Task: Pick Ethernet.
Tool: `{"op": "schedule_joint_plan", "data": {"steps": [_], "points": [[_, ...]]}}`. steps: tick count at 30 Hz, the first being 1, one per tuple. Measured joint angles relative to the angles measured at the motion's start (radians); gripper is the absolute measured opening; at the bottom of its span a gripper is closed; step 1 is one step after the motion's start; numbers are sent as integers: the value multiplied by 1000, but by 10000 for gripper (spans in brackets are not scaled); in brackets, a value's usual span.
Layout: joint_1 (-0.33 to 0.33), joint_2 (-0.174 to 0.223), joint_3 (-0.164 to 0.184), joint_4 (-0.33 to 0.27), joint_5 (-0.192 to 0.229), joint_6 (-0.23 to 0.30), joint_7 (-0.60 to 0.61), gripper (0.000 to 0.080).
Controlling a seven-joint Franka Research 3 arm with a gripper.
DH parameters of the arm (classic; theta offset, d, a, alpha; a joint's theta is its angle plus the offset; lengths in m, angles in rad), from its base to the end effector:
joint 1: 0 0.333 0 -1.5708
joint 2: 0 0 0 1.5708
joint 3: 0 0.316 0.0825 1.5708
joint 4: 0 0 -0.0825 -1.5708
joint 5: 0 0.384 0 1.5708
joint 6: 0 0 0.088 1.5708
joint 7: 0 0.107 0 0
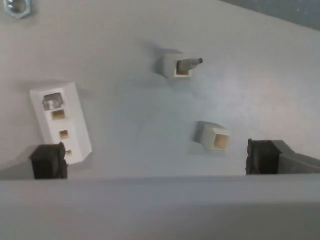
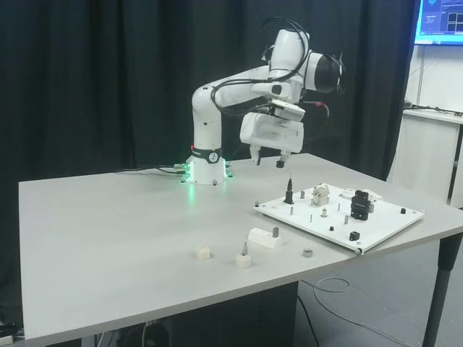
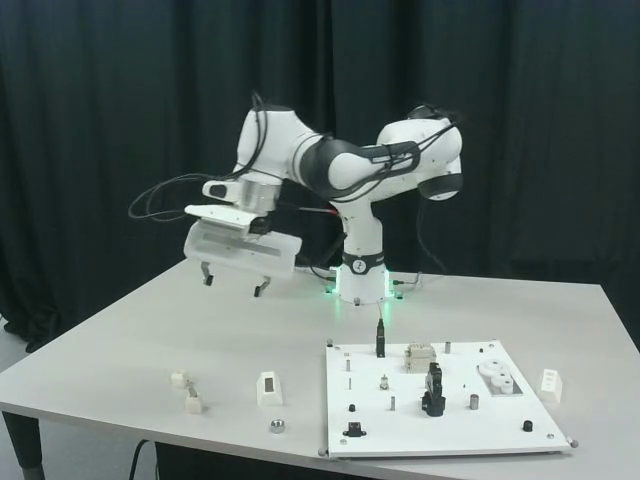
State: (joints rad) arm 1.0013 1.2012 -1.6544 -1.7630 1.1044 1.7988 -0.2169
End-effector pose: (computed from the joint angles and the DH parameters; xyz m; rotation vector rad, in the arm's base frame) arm 0.6273 -0.0962 0.4037 2.8310 -0.8020 0.2439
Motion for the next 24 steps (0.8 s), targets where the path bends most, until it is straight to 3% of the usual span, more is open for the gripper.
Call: {"op": "schedule_joint_plan", "data": {"steps": [10, 24], "points": [[-123, 52, 18, 83, 84, -75, -22, 800], [-269, 70, 98, 193, 121, -118, -22, 800]]}}
